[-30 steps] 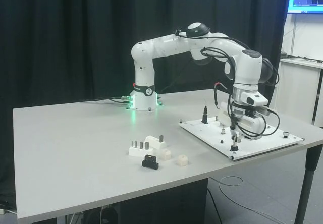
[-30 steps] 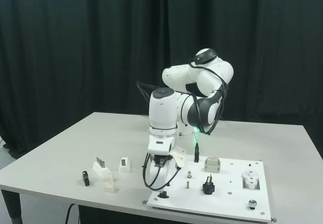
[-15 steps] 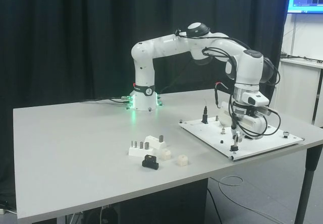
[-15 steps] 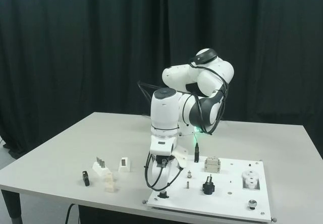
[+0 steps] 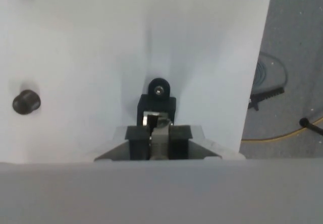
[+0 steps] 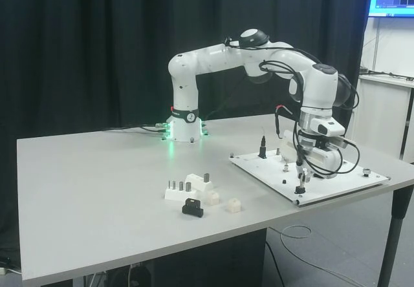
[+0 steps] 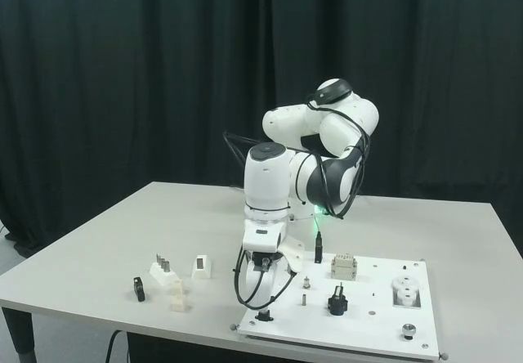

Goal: Insert Ethernet.

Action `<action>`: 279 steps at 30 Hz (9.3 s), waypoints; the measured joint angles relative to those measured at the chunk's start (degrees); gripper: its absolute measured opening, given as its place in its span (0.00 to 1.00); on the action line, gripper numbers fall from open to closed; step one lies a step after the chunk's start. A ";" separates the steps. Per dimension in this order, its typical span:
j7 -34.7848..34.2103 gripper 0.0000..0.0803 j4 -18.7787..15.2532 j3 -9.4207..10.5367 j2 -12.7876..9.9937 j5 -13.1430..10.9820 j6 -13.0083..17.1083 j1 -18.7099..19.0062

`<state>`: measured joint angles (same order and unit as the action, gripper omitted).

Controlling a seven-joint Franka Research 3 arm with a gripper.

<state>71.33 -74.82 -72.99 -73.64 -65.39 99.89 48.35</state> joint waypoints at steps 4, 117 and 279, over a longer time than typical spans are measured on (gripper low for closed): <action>0.00 0.09 0.11 0.01 -0.01 0.26 -0.05 0.00; 0.47 0.09 0.55 0.48 0.19 1.03 -0.48 -0.31; 0.17 0.09 -9.50 -0.72 0.98 -0.53 8.01 6.92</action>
<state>71.49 -84.32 -73.70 -72.65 -65.92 107.90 55.26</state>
